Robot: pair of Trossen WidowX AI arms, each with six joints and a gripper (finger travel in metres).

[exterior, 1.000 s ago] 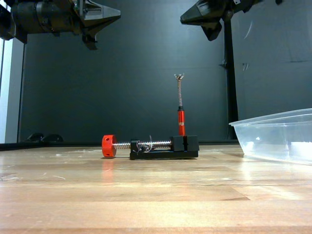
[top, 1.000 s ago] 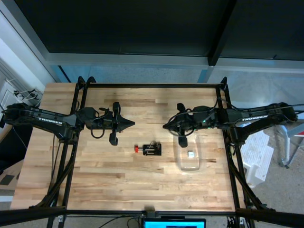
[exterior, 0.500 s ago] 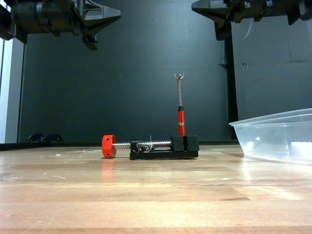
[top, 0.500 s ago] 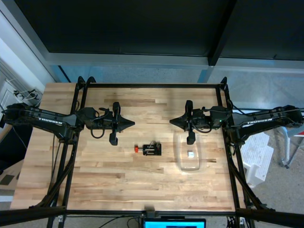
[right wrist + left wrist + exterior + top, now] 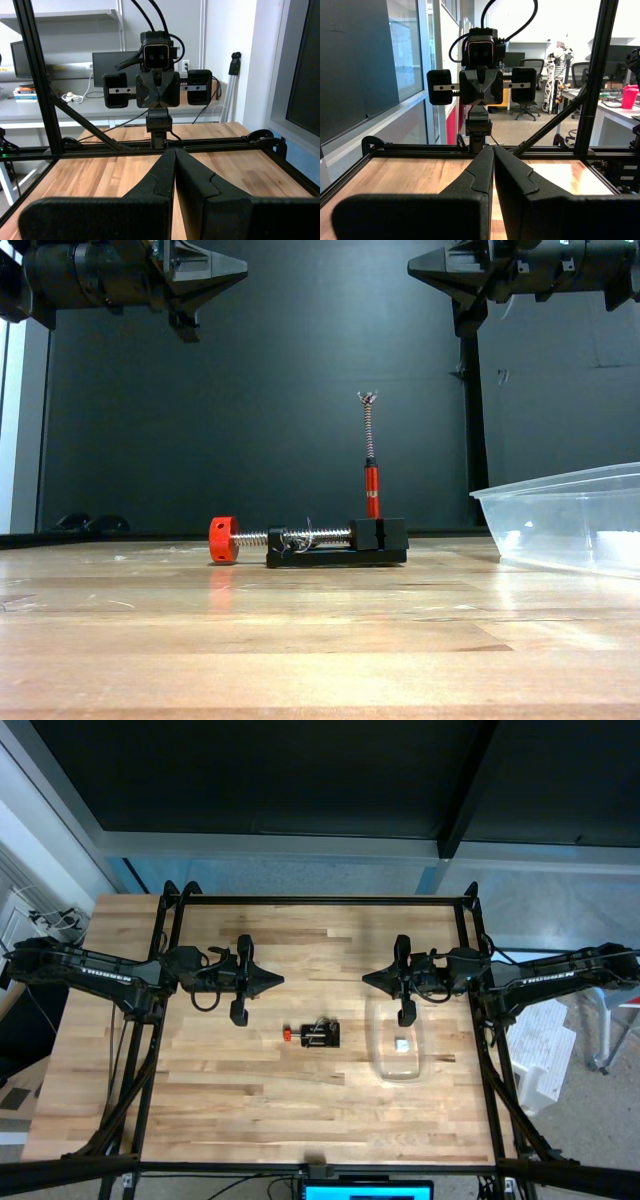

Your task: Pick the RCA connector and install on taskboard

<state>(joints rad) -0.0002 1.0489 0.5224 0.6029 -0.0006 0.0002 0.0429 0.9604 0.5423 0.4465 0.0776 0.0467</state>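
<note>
A clear, rounded plastic tray (image 5: 384,1070) sits on the right half of the pale wooden butcher-block worktop (image 5: 250,1100). The tiny whitish-grey RCA connector (image 5: 401,1044) lies alone on the tray floor, near its middle. In the low view the tray's translucent wall (image 5: 560,502) rises at the right edge.

The small black blocky metal taskboard (image 5: 322,1035) stands left of the tray and apart from it, near the worktop's centre. Its red stub (image 5: 286,1034) points toward the left arm. From table height a thin spring-topped red post (image 5: 369,455) stands upright on it.

The left claw (image 5: 280,981) hangs high above the worktop, behind and to the left of the taskboard. Its fingers (image 5: 485,165) are pressed together on nothing. The right claw (image 5: 366,980) faces it from the other side, level with it and above the tray's far end. Its fingers (image 5: 165,172) are likewise closed and hold nothing. Bare wood lies between the two claws and all around the taskboard.

A black metal frame (image 5: 320,901) borders the worktop. Beyond it the wrist views show office chairs (image 5: 529,85) and a dark monitor (image 5: 112,62) on a desk.
</note>
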